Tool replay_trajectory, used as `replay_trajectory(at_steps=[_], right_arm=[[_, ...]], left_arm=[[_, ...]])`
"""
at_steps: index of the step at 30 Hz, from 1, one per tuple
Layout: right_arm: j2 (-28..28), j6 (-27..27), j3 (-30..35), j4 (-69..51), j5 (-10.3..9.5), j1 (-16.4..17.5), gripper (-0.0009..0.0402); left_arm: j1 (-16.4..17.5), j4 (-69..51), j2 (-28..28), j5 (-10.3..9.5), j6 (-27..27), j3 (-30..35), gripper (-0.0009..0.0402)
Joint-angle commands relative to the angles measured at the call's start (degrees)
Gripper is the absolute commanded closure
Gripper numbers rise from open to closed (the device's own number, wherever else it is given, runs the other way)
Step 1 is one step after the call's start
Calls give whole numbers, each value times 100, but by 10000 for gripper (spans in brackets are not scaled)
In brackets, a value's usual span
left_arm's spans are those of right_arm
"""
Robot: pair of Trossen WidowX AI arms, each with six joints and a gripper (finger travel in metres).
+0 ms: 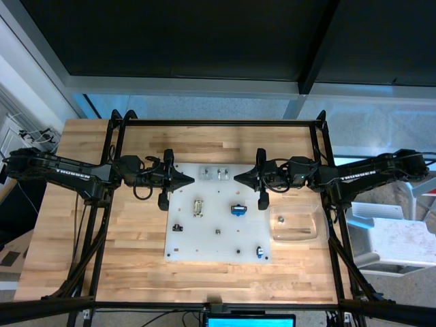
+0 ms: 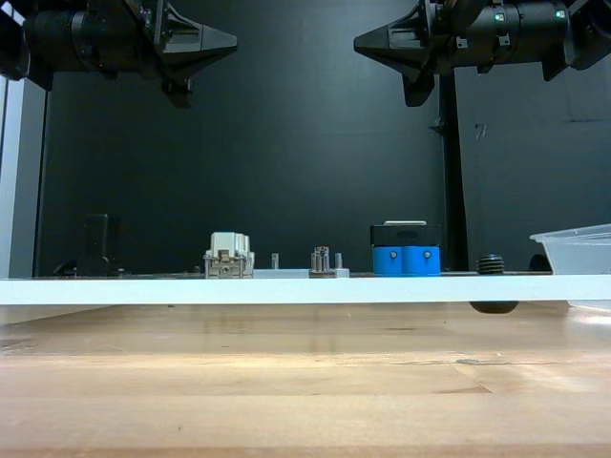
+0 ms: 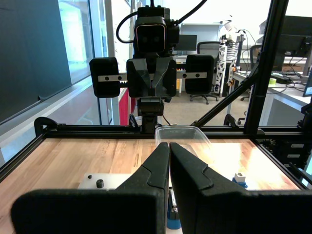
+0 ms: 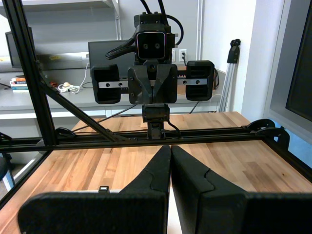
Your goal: Pick the M12 fastener and fasten on the M12 threads
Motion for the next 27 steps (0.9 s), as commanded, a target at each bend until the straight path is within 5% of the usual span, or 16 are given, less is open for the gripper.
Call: replay_trajectory(at_steps=[1,15,21,27], right_arm=[[0,0,0,2,0,2,393],[-57,-87,2,-59,-24,4,393],[-358,-415,319,-1504,-184,9,393],[-345,-828,981,-3521,-927,28,393]], left_arm=[[4,2,0,0,2,0,393],[2,2,0,0,2,0,393],[4,4,0,0,2,0,393],[4,4,0,0,2,0,393]])
